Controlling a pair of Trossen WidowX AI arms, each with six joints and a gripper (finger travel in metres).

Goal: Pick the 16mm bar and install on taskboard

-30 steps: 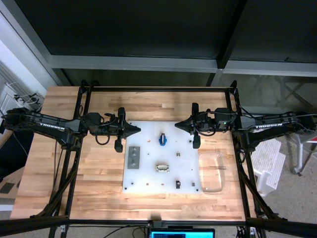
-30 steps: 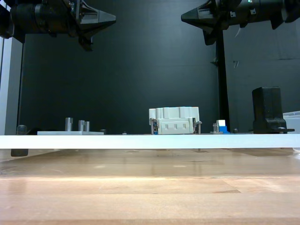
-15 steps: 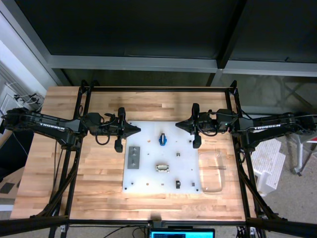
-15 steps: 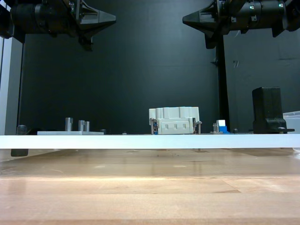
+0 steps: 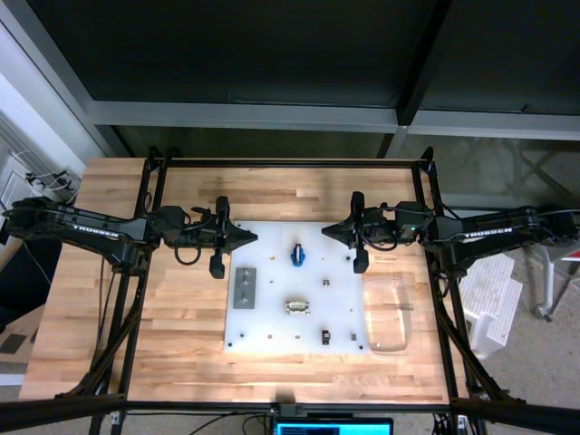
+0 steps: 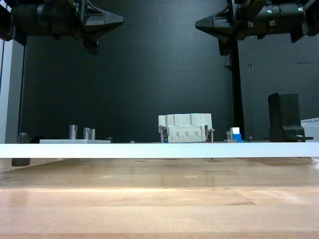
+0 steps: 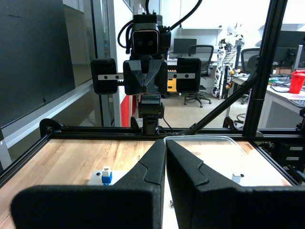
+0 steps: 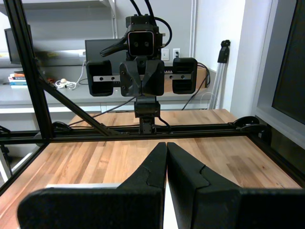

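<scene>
The white taskboard (image 5: 272,319) lies flat mid-table, carrying a grey rectangular block (image 5: 245,287), a blue knob (image 5: 298,255) and a pale connector (image 5: 297,309). In the low view its front edge (image 6: 149,150) spans the picture. My left gripper (image 5: 254,237) hovers shut and empty, high over the board's far left corner, its fingers (image 7: 152,164) pressed together. My right gripper (image 5: 325,228) is also shut and empty, hovering over the board's far right part, its fingers (image 8: 155,164) closed. The two tips (image 6: 121,20) (image 6: 197,22) face each other. I cannot make out the 16mm bar.
A clear plastic tray (image 5: 388,315) sits on the wood just right of the board. A black upright part (image 6: 284,117) stands at the board's near right. A black metal frame (image 5: 290,163) borders the table. A laptop screen (image 5: 333,426) shows at the near edge.
The right gripper has drawn back slightly to the right. The left arm has not moved.
</scene>
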